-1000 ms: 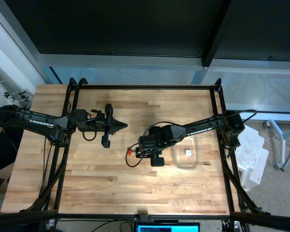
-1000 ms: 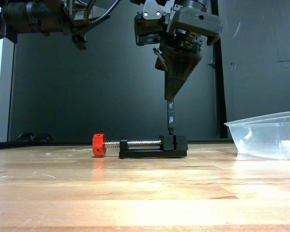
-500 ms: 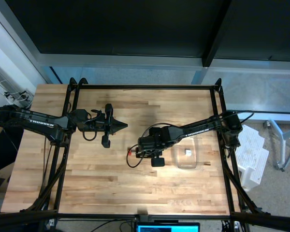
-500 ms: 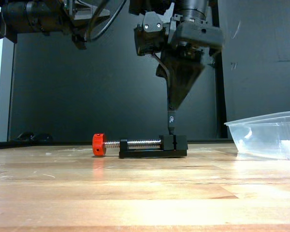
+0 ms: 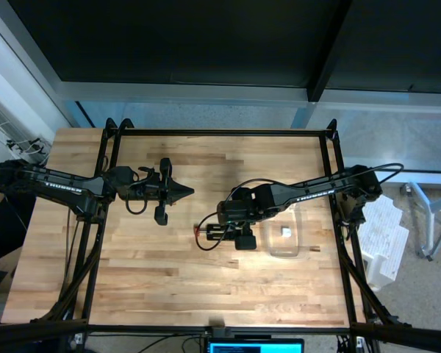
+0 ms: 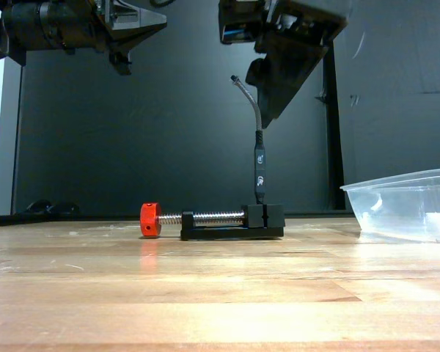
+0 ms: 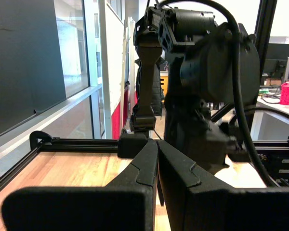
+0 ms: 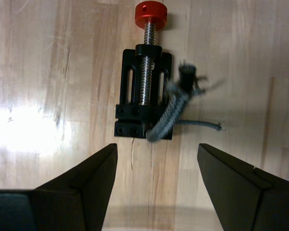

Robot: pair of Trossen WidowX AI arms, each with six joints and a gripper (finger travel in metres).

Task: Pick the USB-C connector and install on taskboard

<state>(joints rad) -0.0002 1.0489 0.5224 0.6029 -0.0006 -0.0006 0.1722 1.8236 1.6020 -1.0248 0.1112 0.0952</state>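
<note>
The taskboard point(image 6: 231, 220) is a small black block with an orange-red knob point(image 6: 150, 219) and a threaded screw, lying on the wooden table. The USB-C connector point(image 6: 259, 172) stands upright in the block's right end, its braided cable stub curving up and left. My right gripper point(image 6: 268, 110) hangs above it, open, holding nothing. From the right wrist view the taskboard point(image 8: 143, 96) lies below, the connector point(image 8: 171, 115) at its end, between widely spread fingers point(image 8: 86, 187). My left gripper point(image 5: 185, 192) is parked over the table's left half, shut, with nothing in it.
A clear plastic tray point(image 6: 407, 205) sits on the table just right of the taskboard; in the high view the tray point(image 5: 285, 254) holds a small white item. The black frame rails point(image 5: 220, 133) border the table.
The right gripper has let go of the connector and risen. The connector now stands alone in the block, its cable stub freed and curving upward. The left arm has not moved.
</note>
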